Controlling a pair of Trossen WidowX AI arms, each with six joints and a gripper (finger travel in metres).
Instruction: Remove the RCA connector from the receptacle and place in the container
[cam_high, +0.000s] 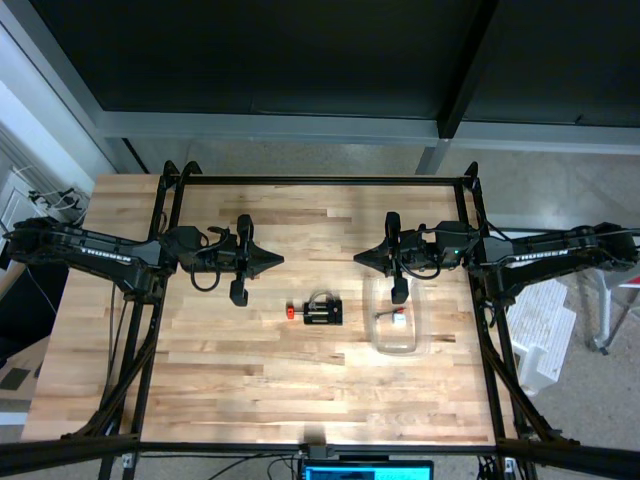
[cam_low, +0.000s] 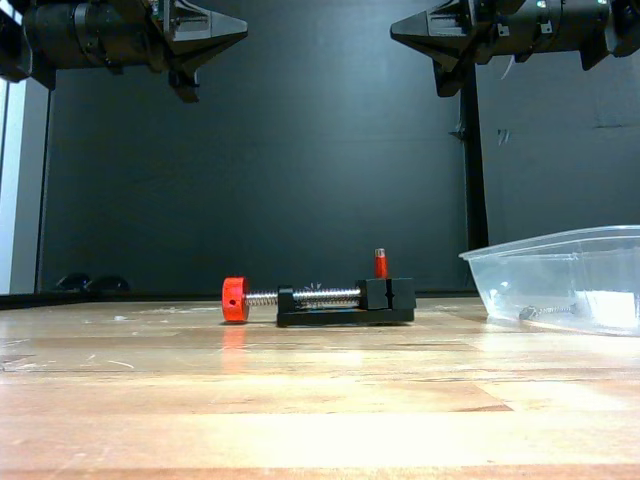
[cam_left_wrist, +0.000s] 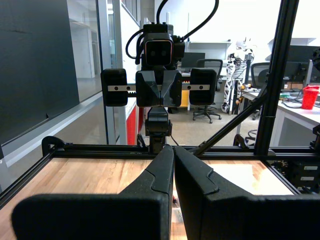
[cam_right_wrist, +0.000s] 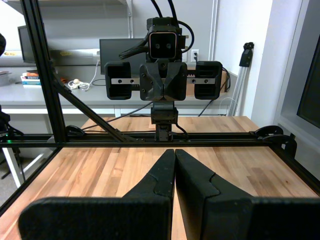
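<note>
Small black rectangular receptacle (cam_low: 345, 300) sits mid-frame on the wooden worktop (cam_low: 200, 400). At the right edge, the clear oblong plastic container (cam_low: 560, 262) is cut off, with the slim grey RCA connector (cam_low: 545, 312) faint inside it. Left gripper (cam_high: 280, 259) and right gripper (cam_high: 357, 259), both pressed together, hang high, with open room beneath.

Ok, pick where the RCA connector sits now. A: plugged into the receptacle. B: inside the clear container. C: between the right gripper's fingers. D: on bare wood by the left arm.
B: the RCA connector lies in the container beside a small white piece; the left gripper and right gripper hang shut and empty above the table.
</note>
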